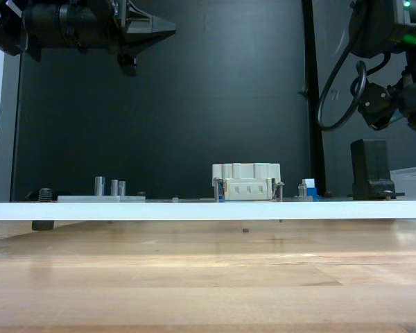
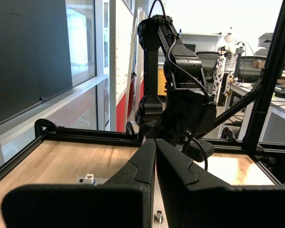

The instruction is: Pick the 16mm bar and place in it's hole on the taskboard

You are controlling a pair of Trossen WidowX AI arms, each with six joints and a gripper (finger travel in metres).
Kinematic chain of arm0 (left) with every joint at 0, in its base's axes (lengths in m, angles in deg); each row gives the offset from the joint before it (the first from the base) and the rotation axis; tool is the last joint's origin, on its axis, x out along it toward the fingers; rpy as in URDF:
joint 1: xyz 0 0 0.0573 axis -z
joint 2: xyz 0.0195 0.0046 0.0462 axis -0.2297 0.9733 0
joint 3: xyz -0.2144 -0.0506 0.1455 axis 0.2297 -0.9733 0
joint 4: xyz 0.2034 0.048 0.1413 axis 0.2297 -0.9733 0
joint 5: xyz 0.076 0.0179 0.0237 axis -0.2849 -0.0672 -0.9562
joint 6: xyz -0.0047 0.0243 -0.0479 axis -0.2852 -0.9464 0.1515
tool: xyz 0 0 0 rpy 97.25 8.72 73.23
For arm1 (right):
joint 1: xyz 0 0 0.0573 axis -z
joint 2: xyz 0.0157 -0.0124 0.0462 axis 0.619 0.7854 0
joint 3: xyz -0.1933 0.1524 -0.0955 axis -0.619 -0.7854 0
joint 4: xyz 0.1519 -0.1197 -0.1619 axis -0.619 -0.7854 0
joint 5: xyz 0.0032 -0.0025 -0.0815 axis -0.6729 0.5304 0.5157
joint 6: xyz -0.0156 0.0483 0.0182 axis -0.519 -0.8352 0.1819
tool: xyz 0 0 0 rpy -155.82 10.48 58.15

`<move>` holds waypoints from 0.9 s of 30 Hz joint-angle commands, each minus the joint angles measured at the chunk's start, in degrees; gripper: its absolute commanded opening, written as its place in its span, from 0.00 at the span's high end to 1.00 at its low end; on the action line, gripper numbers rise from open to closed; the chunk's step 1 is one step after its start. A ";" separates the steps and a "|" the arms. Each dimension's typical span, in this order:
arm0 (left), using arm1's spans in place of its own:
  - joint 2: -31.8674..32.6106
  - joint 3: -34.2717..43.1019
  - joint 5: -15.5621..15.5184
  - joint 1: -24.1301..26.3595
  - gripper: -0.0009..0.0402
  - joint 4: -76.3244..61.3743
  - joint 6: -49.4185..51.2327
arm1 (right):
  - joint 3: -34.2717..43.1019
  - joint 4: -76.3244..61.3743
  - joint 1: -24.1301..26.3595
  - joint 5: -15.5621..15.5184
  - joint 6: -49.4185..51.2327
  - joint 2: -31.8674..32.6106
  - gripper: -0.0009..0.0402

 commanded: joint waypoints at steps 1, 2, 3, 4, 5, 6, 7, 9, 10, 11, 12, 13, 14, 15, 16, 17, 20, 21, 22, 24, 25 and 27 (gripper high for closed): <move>0.00 0.02 0.00 -0.02 0.98 0.00 -0.02 | -0.44 0.85 0.07 0.02 0.07 0.57 0.43; 0.00 0.02 0.00 -0.02 0.98 0.00 -0.02 | -0.61 1.31 0.07 0.02 0.07 0.61 0.44; 0.00 0.02 0.00 -0.02 0.98 0.00 -0.02 | -0.68 1.60 0.09 0.04 0.07 0.66 0.46; 0.00 0.02 0.00 -0.02 0.98 0.00 -0.02 | -0.68 1.62 0.17 0.04 0.07 0.66 0.48; 0.00 0.02 0.00 -0.02 0.98 0.00 -0.02 | -0.68 1.62 0.20 0.07 0.11 0.66 0.50; 0.00 0.02 0.00 -0.02 0.98 0.00 -0.02 | -0.68 1.62 0.20 0.07 0.11 0.66 0.53; 0.00 0.02 0.00 -0.02 0.98 0.02 -0.02 | -0.68 1.60 0.20 0.07 0.09 0.66 0.55; 0.00 0.02 0.00 -0.02 0.98 0.00 -0.02 | -0.68 1.57 0.20 0.07 0.09 0.66 0.61; 0.00 0.02 0.00 -0.02 0.98 0.00 -0.02 | -0.68 1.57 0.22 0.07 0.09 0.63 0.64; 0.00 0.02 0.00 -0.02 0.98 0.00 -0.02 | -0.68 1.57 0.22 0.07 0.09 0.63 0.67; 0.00 0.02 0.00 -0.02 0.98 0.02 -0.02 | -0.68 1.57 0.24 0.07 0.09 0.63 0.71; 0.00 0.02 0.00 -0.02 0.98 0.00 -0.02 | -0.68 1.60 0.24 0.07 0.09 0.63 0.74; 0.00 0.02 0.00 -0.02 0.98 0.00 -0.02 | -0.68 1.60 0.24 0.07 0.09 0.63 0.77; 0.00 0.02 0.00 -0.02 0.98 0.00 -0.02 | -0.68 1.60 0.26 0.07 0.11 0.63 0.80; 0.00 0.02 0.00 -0.02 0.98 0.00 -0.02 | -0.68 1.62 0.28 0.07 0.11 0.63 0.83; 0.00 0.02 0.00 -0.02 0.98 0.00 -0.02 | -0.68 1.62 0.28 0.07 0.11 0.63 0.86; 0.00 0.02 0.00 -0.02 0.98 0.00 -0.02 | -0.68 1.57 0.31 0.09 0.31 0.63 0.95; 0.00 0.02 0.00 -0.02 0.98 0.00 -0.02 | -0.68 1.57 0.31 0.07 0.37 0.63 0.98; 0.00 0.02 0.00 -0.02 0.98 0.00 -0.02 | -0.68 1.57 0.31 0.07 0.48 0.63 0.98; 0.00 0.02 0.00 -0.02 0.98 0.00 -0.02 | -0.68 1.55 0.31 0.04 0.55 0.63 0.96; 0.00 0.02 0.00 -0.02 0.98 0.00 -0.02 | -0.66 1.55 0.31 0.02 0.59 0.57 0.96; 0.00 0.02 0.00 -0.02 0.98 0.00 -0.02 | -0.24 1.31 0.33 0.02 0.98 0.44 0.96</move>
